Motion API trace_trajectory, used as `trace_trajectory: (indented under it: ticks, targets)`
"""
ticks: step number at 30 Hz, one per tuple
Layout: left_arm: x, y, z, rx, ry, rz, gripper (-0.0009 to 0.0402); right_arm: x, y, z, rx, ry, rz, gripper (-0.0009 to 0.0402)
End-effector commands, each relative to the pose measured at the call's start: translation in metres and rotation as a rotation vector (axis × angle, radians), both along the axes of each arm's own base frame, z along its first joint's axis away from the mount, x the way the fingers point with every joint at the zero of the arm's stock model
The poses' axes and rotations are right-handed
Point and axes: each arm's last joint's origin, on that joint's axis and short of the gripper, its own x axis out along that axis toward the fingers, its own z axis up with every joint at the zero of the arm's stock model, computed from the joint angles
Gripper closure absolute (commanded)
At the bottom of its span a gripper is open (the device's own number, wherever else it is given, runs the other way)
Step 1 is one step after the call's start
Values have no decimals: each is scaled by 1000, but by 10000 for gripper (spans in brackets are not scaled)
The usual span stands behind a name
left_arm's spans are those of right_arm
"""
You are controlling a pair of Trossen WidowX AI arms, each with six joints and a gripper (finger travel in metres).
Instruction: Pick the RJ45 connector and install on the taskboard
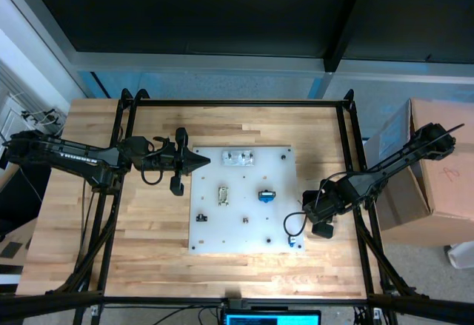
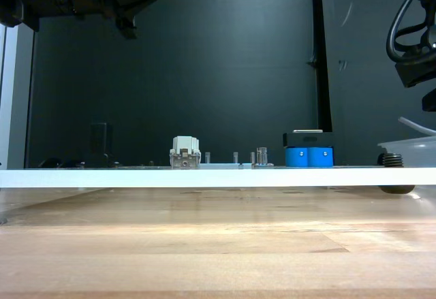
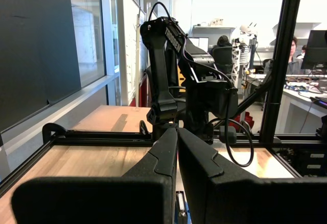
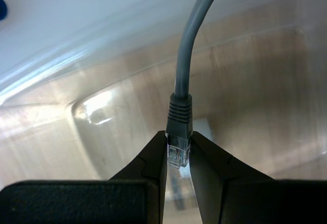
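Note:
A clear RJ45 connector (image 4: 179, 151) with a grey boot and grey cable (image 4: 187, 55) is pinched between the fingers of my right gripper (image 4: 179, 137), which is shut on it. It is held clear of any seat, above a see-through plastic surface with wood showing beneath. In the high view the right gripper (image 1: 309, 208) hovers at the right edge of the white taskboard (image 1: 244, 229). My left gripper (image 1: 204, 161) hangs high over the board's left edge, shut with nothing in it (image 3: 177, 131).
On the board stand a blue block (image 1: 266, 195), a pale connector housing (image 1: 223, 195) and a clear block (image 1: 239, 158). A translucent tray (image 2: 409, 148) sits at the board's right. Black frame rails (image 1: 237, 103) ring the table. A cardboard box (image 1: 437, 169) stands off to the right.

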Motion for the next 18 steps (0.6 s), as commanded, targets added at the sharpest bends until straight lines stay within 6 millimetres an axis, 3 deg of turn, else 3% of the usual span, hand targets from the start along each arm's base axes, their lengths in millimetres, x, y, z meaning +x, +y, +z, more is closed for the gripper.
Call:
trace_trajectory:
  ticks: [1, 5, 9, 18]
  targets:
    - [0, 0, 0, 0, 2, 0, 393, -1, 0, -1, -4, 6, 17, 367]
    - [0, 0, 0, 0, 2, 0, 392, -1, 0, -1, -5, 7, 26, 363]
    - [0, 0, 0, -1, 0, 0, 393, 1, 1, 4, 15, -1, 32, 393]
    - [2, 0, 7, -43, -85, -5, 392, 13, 4, 49, 25, -196, 48, 393]
